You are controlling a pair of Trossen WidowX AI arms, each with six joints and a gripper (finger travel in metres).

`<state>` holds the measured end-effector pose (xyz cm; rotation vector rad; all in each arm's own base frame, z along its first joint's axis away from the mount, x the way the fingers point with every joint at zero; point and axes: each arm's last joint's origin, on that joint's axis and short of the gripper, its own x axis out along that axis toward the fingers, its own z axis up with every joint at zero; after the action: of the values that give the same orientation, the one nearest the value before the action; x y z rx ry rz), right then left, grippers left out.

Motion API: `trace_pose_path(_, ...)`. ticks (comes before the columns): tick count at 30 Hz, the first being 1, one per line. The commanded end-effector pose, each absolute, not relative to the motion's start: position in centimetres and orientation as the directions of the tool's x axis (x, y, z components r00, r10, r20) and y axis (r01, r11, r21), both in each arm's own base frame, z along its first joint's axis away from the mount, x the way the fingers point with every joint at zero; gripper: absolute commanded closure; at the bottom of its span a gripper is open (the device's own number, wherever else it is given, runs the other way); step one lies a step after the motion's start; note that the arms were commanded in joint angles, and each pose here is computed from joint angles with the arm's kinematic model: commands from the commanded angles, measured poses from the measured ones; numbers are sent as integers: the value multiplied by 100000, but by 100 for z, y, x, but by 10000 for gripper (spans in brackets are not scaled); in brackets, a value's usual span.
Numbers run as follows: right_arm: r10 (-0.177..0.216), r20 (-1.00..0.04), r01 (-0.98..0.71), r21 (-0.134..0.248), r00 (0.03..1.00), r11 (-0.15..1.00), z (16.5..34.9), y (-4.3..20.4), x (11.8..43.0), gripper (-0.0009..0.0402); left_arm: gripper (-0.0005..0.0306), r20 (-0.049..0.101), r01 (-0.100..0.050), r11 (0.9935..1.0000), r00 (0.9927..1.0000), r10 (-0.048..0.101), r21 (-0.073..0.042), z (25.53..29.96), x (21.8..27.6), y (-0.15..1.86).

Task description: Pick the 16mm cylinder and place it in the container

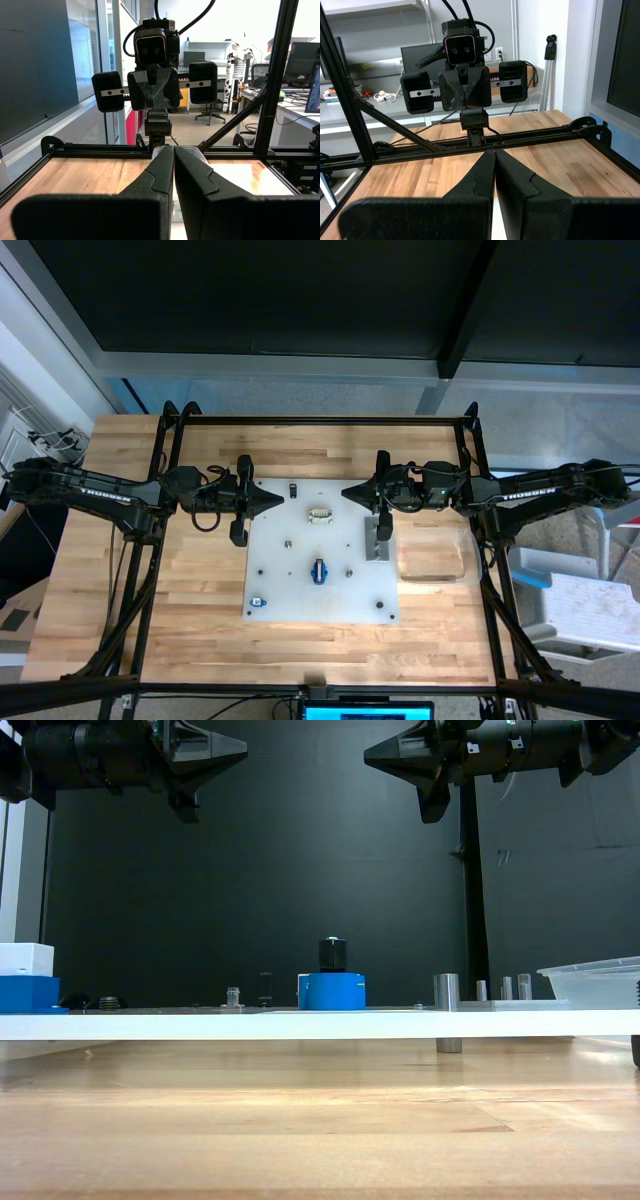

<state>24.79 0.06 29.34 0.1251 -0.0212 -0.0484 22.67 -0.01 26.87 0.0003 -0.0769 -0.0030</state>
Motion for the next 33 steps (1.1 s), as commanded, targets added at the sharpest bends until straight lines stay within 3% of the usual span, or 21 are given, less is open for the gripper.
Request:
trace_pose_path(1, -5033, 1809, 4769, 12490, 99857, 99102, 2934, 5, 2479, 393, 300, 7641, 306, 100000, 99707, -305, 6, 2686, 2268, -1)
trace_pose_path(10, -4919, 1809, 4648, 12791, 99863, 99070, 2934, 6, 2479, 393, 300, 7603, 341, 99999, 99710, -343, 44, 2686, 2268, -1)
trace_pose_path(13, -4919, 2228, 4498, 16096, 99854, 98593, 2954, 5, 2482, 393, 300, 7603, 344, 99999, 99710, -343, 6, 2686, 2268, -1)
trace_pose_path(15, -4919, 1580, 4595, 16362, 99866, 98545, 2968, 5, 2485, 393, 300, 7603, 303, 100000, 99710, -305, 44, 2686, 2268, -1)
trace_pose_path(24, -4704, -15720, 7113, 15130, 98645, 98593, 3046, 12, 2523, 393, 300, 7641, 344, 99999, 99707, -343, 6, 2686, 2268, -1)
trace_pose_path(33, -4565, -30194, 9189, 14077, 95223, 98577, 3244, 18, 2496, 393, 300, 7641, 344, 99999, 99707, -343, 6, 2686, 2268, -1)
